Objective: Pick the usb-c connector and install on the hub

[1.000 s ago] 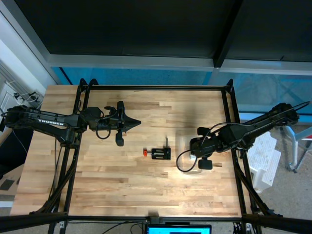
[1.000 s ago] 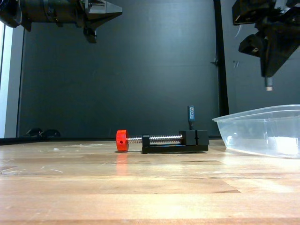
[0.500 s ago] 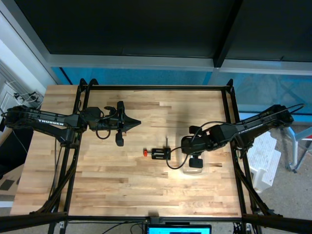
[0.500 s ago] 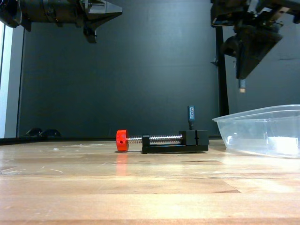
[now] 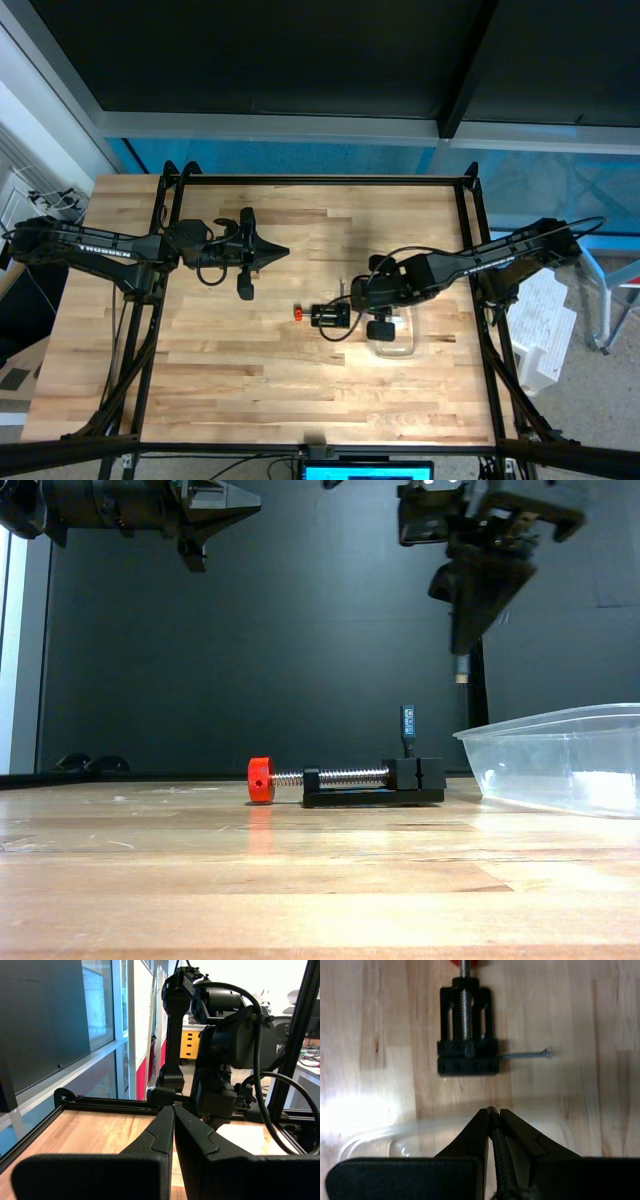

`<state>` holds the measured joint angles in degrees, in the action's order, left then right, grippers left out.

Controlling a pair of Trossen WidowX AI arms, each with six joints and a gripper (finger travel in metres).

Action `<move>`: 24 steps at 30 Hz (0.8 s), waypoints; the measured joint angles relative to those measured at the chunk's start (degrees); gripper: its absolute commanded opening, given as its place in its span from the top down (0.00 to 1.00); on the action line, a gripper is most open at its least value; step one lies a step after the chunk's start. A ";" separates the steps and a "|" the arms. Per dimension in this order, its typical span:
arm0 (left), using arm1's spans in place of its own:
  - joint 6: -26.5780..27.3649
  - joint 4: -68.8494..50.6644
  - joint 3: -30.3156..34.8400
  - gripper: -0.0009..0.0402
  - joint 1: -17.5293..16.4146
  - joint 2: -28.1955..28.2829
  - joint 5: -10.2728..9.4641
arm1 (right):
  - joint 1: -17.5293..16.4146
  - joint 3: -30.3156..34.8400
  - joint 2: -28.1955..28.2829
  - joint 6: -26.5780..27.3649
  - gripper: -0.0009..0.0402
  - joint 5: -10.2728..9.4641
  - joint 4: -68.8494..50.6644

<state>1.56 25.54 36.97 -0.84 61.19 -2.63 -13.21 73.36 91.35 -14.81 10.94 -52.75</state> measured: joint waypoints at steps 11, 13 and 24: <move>-0.02 0.00 0.00 0.98 0.00 0.00 0.00 | 1.25 4.90 5.49 1.70 0.98 -0.61 1.05; -0.02 0.00 -0.02 0.98 0.00 0.00 0.00 | 1.36 5.38 6.21 1.77 0.98 -0.61 1.36; 0.00 0.00 -0.02 0.98 0.00 0.02 0.00 | 1.60 5.84 7.61 1.73 0.98 -0.87 3.80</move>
<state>1.56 25.54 36.95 -0.84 61.21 -2.63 -11.62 79.20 98.96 -13.08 10.07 -48.95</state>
